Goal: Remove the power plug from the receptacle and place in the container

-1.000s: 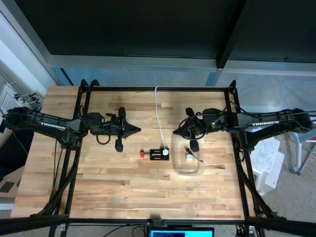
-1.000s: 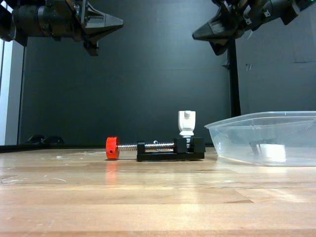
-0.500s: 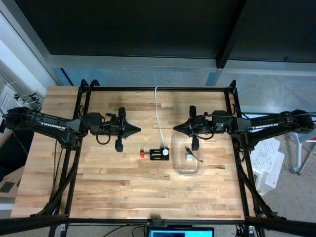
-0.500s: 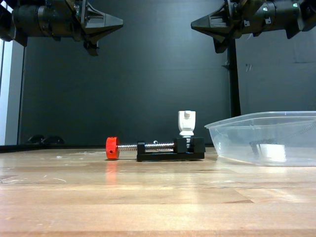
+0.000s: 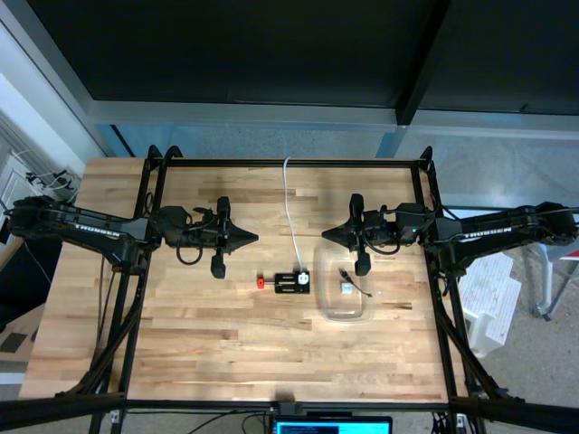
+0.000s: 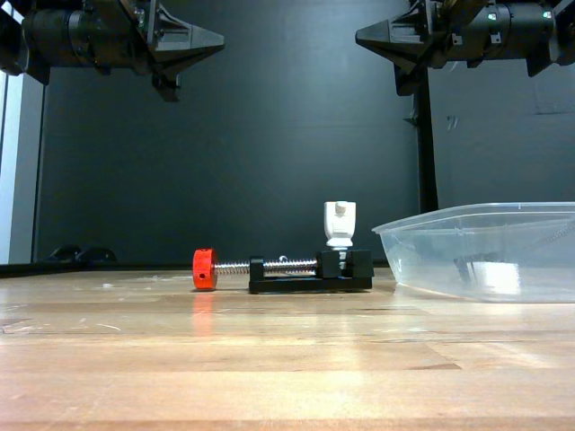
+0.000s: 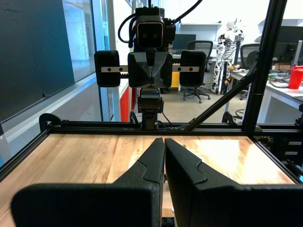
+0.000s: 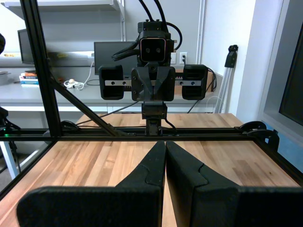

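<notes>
The power plug [image 5: 345, 273] lies inside the container [image 5: 330, 307], a clear tray right of the vise, its thin black wire trailing toward the right wall. The receptacle [image 5: 304, 278] [image 6: 339, 222] is a white socket held in a black vise [image 6: 310, 269] with a red knob [image 5: 261, 282], and nothing shows plugged into it. My right gripper [image 5: 324, 237] [image 6: 357, 38] [image 8: 165, 142] hangs level, high above the tray's far left corner, shut and empty. My left gripper [image 5: 256, 239] [image 6: 223, 38] [image 7: 164, 140] hovers high at the left, shut and empty, pointing at the right one.
A small white cube [image 5: 346, 288] lies in the tray beside the plug. The white cable [image 5: 290, 203] runs from the receptacle to the table's far edge. A black frame [image 5: 289, 164] borders the board.
The right gripper has tipped up from a downward tilt to level and drawn back a little to the right. The left arm, vise and tray have not moved.
</notes>
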Controlling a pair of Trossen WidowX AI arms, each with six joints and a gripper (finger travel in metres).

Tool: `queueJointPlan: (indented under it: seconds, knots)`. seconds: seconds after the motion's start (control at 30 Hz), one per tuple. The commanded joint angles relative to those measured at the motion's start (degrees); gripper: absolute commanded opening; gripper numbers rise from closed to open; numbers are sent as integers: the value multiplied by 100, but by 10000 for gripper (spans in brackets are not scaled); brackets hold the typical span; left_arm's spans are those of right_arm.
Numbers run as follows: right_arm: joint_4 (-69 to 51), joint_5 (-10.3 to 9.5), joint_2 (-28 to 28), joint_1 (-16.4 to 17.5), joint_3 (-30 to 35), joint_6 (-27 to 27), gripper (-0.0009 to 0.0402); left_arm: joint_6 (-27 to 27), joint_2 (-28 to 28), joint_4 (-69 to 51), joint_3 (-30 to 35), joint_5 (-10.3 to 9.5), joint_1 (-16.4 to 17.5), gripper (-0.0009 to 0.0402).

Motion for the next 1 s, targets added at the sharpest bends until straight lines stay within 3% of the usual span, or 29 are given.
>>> queueJointPlan:
  seconds: [0.03,0.47,0.6,1.0]
  knots:
    - [-9,-17,4,4,22,7,0,2,2,2,2,0,0,0]
    - [-127,-42,4,7,22,72,0,2,2,2,2,0,2,0]
    - [-125,55,4,4,22,302,0,2,2,2,2,0,2,0]
    - [-127,79,4,7,22,297,0,2,2,0,2,0,0,0]
